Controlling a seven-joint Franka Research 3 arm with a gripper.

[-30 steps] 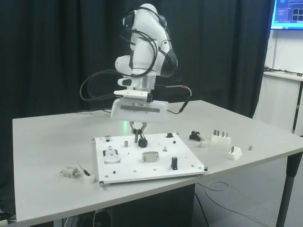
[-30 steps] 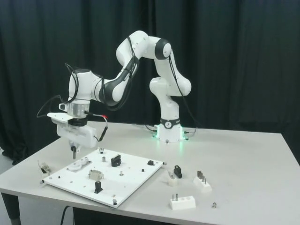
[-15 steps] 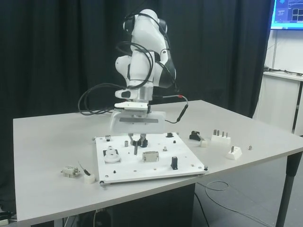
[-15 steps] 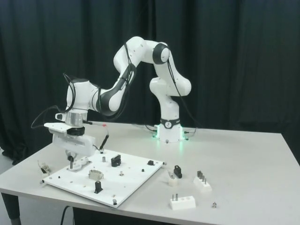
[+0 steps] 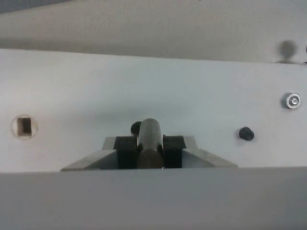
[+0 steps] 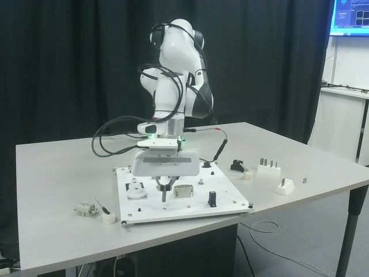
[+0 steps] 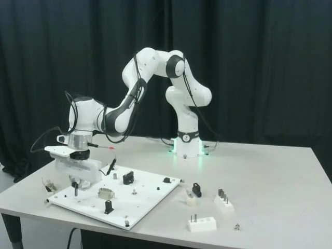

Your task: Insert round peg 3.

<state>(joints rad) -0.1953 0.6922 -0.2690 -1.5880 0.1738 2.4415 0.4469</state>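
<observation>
- The gripper [image 5: 149, 155] pinches the round peg [image 5: 149, 140] between its two black fingers [image 5: 125, 149], the peg pointing down past the fingertips.
- The peg's tip hangs just above the white board [image 5: 86, 100], beside a small dark round hole [image 5: 135, 128] that peeks out next to the peg.
- A black stud [image 5: 246, 133] and a screw head [image 5: 293, 100] lie off to one side of the jaws, and a square hole [image 5: 24, 125] to the other.
- In the room views the gripper [image 6: 165, 188] hangs low over the board [image 6: 190, 210] on the grey table [image 6: 57, 173].

A black curtain [image 7: 270, 67] hangs behind the grey table [image 7: 280, 181]; a screen [image 6: 350, 17] glows beside it.
</observation>
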